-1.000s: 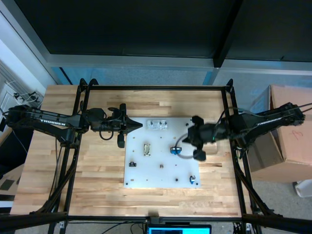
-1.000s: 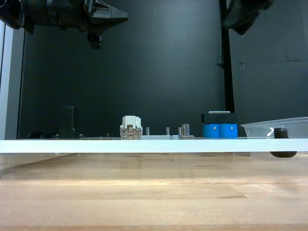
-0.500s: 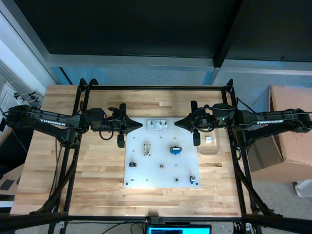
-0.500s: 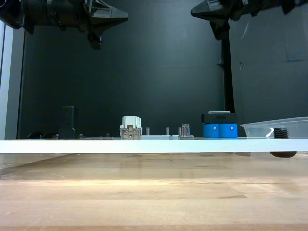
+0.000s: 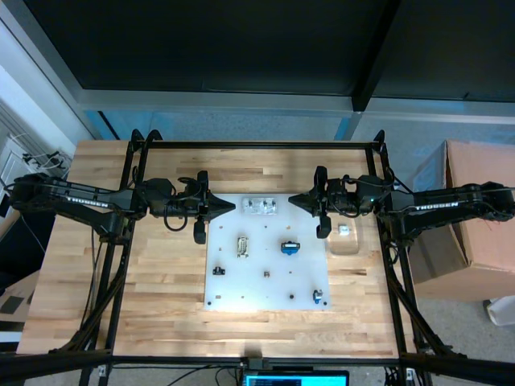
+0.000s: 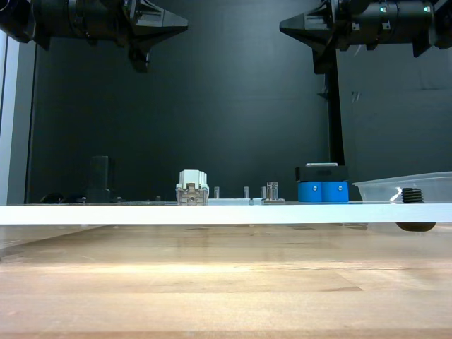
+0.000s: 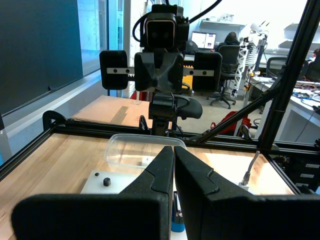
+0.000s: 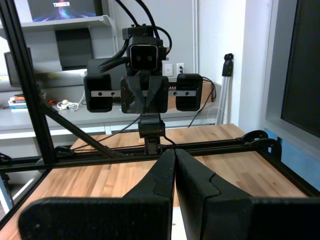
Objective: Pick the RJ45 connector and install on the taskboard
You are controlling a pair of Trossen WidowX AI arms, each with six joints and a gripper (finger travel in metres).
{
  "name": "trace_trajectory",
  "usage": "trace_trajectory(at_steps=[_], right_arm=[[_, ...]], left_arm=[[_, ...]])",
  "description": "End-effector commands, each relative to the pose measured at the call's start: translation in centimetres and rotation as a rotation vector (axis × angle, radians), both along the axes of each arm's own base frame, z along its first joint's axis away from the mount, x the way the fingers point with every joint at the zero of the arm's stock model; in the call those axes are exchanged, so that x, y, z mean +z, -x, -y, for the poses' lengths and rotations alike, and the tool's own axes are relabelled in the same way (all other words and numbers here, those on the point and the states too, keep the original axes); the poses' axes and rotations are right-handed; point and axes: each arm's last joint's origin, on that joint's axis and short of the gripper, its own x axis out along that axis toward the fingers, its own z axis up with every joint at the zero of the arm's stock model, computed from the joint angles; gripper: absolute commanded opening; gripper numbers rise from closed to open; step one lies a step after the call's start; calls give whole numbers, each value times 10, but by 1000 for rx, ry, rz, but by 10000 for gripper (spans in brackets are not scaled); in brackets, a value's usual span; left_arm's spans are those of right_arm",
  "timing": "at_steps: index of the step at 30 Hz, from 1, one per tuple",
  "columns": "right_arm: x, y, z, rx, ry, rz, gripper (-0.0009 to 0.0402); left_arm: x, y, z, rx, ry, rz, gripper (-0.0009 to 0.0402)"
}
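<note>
My left gripper (image 5: 231, 207) hangs high over the white board's (image 5: 241, 293) far left edge, shut and empty, its fingers (image 7: 162, 167) pressed together. Opposite it, my right gripper (image 5: 291, 201) hovers at the same height over the far right edge, also shut on nothing, with its fingers (image 8: 165, 170) closed. The small blue jack (image 5: 319, 297) sits at the board's near right corner with a pale top. A pale block (image 5: 344, 230) lies in the clear tray (image 5: 346, 245). No grey cable shows anywhere, so I cannot tell where the connector is.
A blue-based part (image 5: 290, 248) and a pale connector housing (image 5: 242, 246) stand mid-board, with small fittings (image 5: 260, 207) at its far edge. The black frame (image 5: 257, 145) rings the table. A cardboard box (image 5: 475, 217) sits off the right side.
The right arm swung up and back from over the board's middle right to the far right edge, now level and facing the left arm. The grey cable loop beside it no longer shows.
</note>
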Motion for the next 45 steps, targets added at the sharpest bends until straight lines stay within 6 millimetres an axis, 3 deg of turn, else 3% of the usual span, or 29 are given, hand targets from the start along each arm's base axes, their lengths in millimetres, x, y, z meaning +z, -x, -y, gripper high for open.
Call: trace_trajectory(at_steps=[1,45], right_arm=[[-3,0,-1,14,0,-5,0],[-7,0,-1,40,-17,-52,0]], left_arm=[[0,0,0,0,0,0,1],[0,0,0,0,0,0,1]])
